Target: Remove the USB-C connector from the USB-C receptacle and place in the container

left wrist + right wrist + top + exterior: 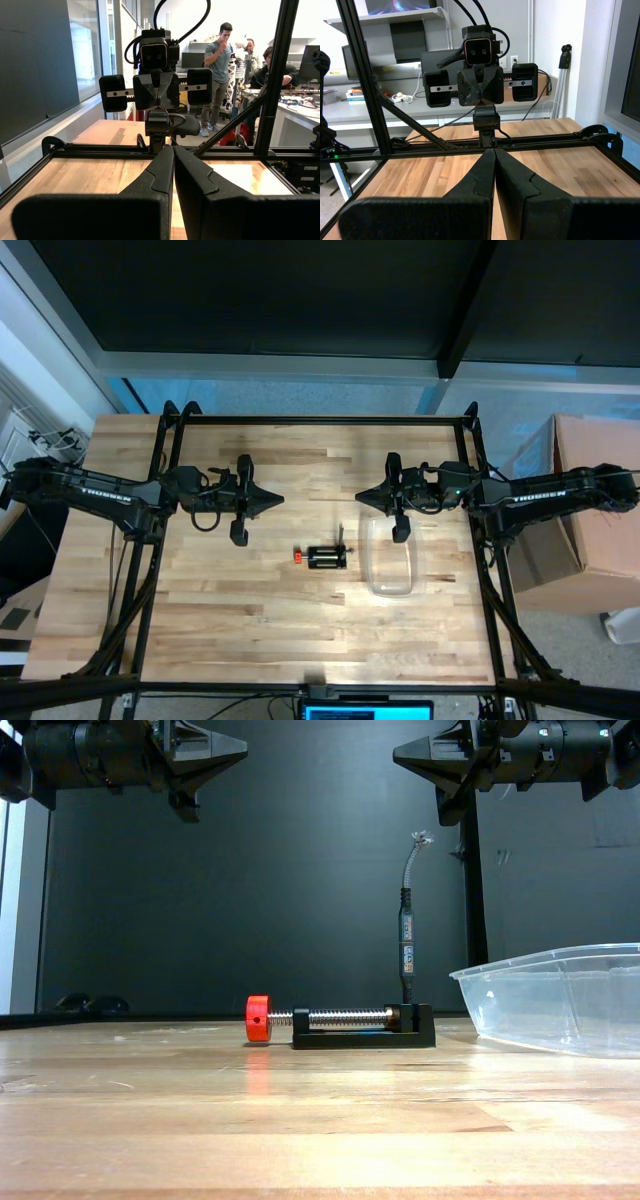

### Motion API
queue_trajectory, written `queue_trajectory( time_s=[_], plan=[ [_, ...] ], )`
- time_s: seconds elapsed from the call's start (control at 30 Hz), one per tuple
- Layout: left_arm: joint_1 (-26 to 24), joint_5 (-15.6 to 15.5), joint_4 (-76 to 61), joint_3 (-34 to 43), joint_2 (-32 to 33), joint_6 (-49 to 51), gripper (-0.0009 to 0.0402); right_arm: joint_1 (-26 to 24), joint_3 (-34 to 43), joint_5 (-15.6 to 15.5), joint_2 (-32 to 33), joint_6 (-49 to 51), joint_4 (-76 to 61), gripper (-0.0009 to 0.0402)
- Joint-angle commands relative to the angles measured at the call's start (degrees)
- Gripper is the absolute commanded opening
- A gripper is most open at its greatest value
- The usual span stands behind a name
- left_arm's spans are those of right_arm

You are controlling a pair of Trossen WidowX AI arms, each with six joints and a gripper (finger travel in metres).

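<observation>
USB-C connector [406, 945]: upright, seated in USB-C receptacle [408, 1012]; clamp [365, 1025] likely steadying for an upward pull.
container [390, 562]: just beside clamp at 3 o'clock, handy for drop.
left gripper [279, 500]: closed, empty, aloft at 10 o'clock.
right gripper [360, 496]: closed, empty, aloft at 1 o'clock.

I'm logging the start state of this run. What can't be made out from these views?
USB-C connector: stands upright in the clamp; how deep it sits is hidden by the clamp's block in the low view, too small in the high view.
Container: cut off by the low view's right edge.
Left gripper and right gripper, shut, hang high above the table; their wrist views show no connector.
</observation>
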State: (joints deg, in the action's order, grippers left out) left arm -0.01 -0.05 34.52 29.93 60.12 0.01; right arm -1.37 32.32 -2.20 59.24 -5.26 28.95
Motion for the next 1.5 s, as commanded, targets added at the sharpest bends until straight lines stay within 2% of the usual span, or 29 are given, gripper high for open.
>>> queue_trajectory(
  time_s=[0.03,0.53,0.6,0.67,0.8,1.0,1.1,1.23,1.5],
  plan=[
    [0.0,0.0,0.0,0.0,0.0,0.0,0.0,0.0,0.0,0.0,0.0,0.0,0.0,0.0],
    [0.0,0.0,0.0,0.0,0.0,0.0,0.0,0.0,0.0,0.0,0.0,-0.2,0.0,0.0],
    [0.0,0.0,0.0,0.0,0.0,0.0,0.0,0.0,0.2,-1.4,0.0,-0.5,-0.1,0.0],
    [0.0,0.0,0.0,0.0,0.0,0.0,0.0,0.1,1.5,-3.2,0.0,-0.5,-3.3,0.0],
    [0.0,0.0,0.0,0.0,0.0,0.0,0.0,0.3,7.5,-3.2,0.3,0.3,-18.5,0.0],
    [0.0,0.0,0.0,0.0,0.0,0.0,0.0,2.1,16.7,2.3,2.4,2.9,-40.1,0.0],
    [0.0,0.0,0.0,0.0,0.0,0.0,0.0,4.1,21.1,4.0,4.4,2.7,-50.2,0.0],
    [0.0,0.0,0.0,0.0,0.0,0.0,0.0,7.6,26.5,8.9,7.8,1.8,-61.4,0.0],
    [0.0,0.0,0.0,0.0,0.0,0.0,0.0,10.9,35.5,9.0,15.9,-0.1,-78.4,0.0]
  ],
)
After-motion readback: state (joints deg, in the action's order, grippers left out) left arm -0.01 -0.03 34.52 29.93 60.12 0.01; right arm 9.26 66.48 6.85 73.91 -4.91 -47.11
